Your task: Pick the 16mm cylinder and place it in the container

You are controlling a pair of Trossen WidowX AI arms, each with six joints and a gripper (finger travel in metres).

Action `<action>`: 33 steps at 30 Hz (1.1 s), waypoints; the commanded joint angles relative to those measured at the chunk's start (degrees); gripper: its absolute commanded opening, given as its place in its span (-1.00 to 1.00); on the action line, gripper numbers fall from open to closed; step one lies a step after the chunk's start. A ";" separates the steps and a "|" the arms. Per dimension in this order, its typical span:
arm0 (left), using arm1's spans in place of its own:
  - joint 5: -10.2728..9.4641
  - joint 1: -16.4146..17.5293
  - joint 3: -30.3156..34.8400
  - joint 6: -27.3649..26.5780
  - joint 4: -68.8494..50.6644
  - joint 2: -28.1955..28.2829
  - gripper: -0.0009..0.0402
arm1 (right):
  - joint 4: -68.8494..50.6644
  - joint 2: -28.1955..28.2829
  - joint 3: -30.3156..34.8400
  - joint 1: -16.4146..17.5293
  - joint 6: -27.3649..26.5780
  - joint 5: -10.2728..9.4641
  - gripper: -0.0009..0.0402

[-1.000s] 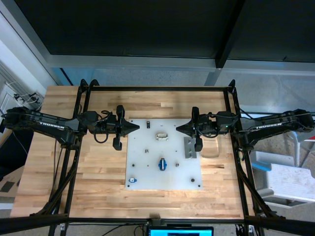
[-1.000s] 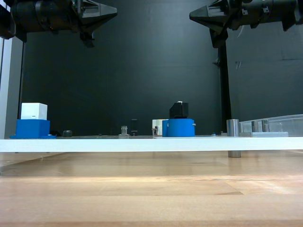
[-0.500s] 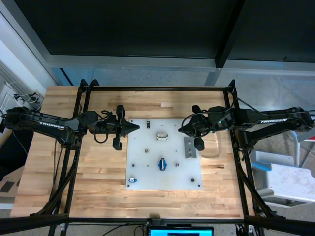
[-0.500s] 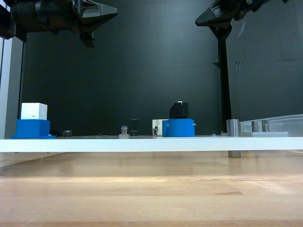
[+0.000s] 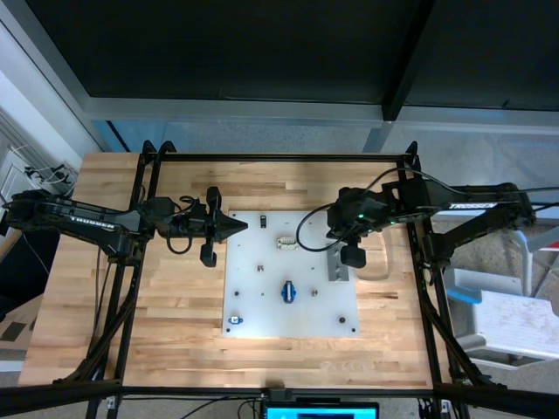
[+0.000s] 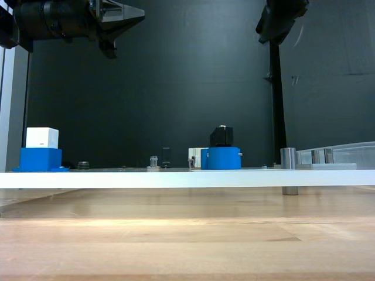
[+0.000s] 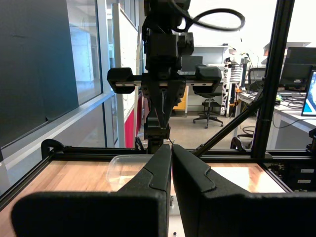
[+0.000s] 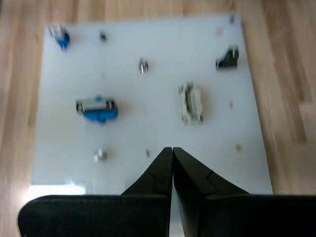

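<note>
**Both claws closed and empty, cylinder waiting on the board**

The wooden table [image 5: 175, 297] is carrying the white task board [image 5: 336, 301], which is lying beneath and between the two claws. The right arm [image 5: 463, 208] is reaching in over the board's right side. The right claw [image 8: 172, 149] is hanging high above the board and tilting down at it, with its two fingers pressed together on nothing. The left arm [image 5: 74, 220] is holding the left claw [image 7: 171, 148] level and high at the board's left edge, aiming across at the right claw. Its fingers are likewise lying together, gripping nothing.

The container [image 5: 377, 262] is sitting on the table far below the right claw, on that claw's outer side toward its arm's base. The grey metal block [image 5: 336, 262] is lying on the board's right edge below the right claw, just beside the container.

The 16mm cylinder [image 5: 313, 293] is standing upright on the board, well below the right claw and off toward the table's near edge from it. It is standing apart from both claws. Seen from the left claw, it is standing just past the blue connector [image 5: 286, 292].
</note>
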 commanded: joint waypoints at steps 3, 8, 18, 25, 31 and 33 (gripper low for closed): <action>0.00 0.00 0.00 0.02 0.00 0.00 -0.96 | -9.27 4.74 5.27 0.20 -0.24 0.04 -0.96; 0.00 0.00 0.00 0.02 0.00 0.00 -0.96 | -13.73 7.98 7.19 1.01 0.55 0.04 -0.96; 0.00 0.00 0.00 0.02 0.00 0.00 -0.96 | -14.16 11.87 7.13 4.48 3.39 0.55 -0.96; 0.00 0.00 0.00 0.02 0.02 0.00 -0.96 | -14.14 14.62 7.13 7.37 5.99 0.57 -0.95; 0.00 0.00 0.00 0.02 0.02 0.00 -0.96 | -13.68 17.00 7.13 9.86 7.78 0.57 -0.86; 0.00 0.00 0.00 0.02 0.02 0.00 -0.96 | -13.14 17.59 7.13 10.43 8.50 0.57 -0.80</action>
